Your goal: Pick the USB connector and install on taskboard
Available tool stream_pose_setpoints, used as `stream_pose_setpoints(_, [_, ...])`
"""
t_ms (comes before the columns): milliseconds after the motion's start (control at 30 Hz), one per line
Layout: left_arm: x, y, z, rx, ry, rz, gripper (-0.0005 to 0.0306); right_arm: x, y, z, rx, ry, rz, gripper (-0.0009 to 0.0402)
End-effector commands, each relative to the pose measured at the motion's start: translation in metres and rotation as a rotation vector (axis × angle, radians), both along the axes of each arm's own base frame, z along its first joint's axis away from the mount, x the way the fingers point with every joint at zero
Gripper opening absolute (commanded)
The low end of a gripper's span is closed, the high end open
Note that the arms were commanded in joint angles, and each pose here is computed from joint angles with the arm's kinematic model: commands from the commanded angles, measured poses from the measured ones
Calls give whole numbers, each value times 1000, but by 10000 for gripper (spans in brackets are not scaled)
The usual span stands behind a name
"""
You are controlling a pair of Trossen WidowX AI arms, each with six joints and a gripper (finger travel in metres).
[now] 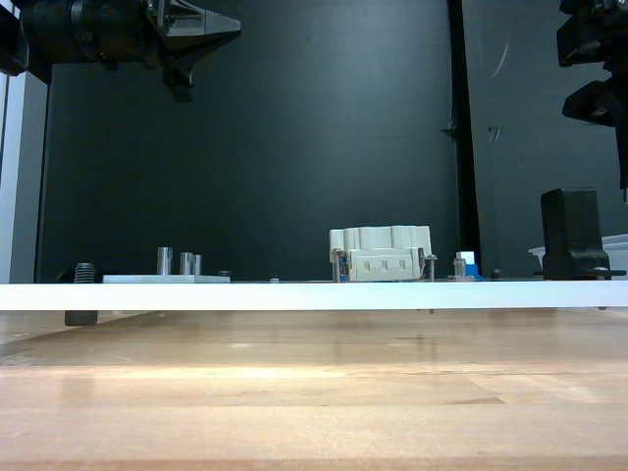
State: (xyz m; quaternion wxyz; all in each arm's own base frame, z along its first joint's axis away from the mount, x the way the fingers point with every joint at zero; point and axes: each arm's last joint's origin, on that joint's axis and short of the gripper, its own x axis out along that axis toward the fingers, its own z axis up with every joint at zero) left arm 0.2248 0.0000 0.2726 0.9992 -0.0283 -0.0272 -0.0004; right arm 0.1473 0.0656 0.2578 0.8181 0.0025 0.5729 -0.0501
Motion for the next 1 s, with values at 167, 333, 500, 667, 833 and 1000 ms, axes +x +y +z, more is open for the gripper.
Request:
stream_pose_setpoints(167, [0,0,0,0,0,0,0,14,13,11,25,9,47,0])
stream_pose_setpoints(333, [0,0,0,0,0,0,0,31,27,13,20,20,68,0])
stream_pose_setpoints(500, [0,0,0,0,0,0,0,51,48,15,23,11,104,0])
stream_pose_setpoints(667, [0,0,0,0,0,0,0,68,66,18,-1,11,112,0])
stream_pose_setpoints(833, [0,0,0,0,0,0,0,81,80,19,7,15,105,0])
stream_pose_setpoints(1000, [0,0,0,0,0,0,0,95,95,19,14,16,93,0])
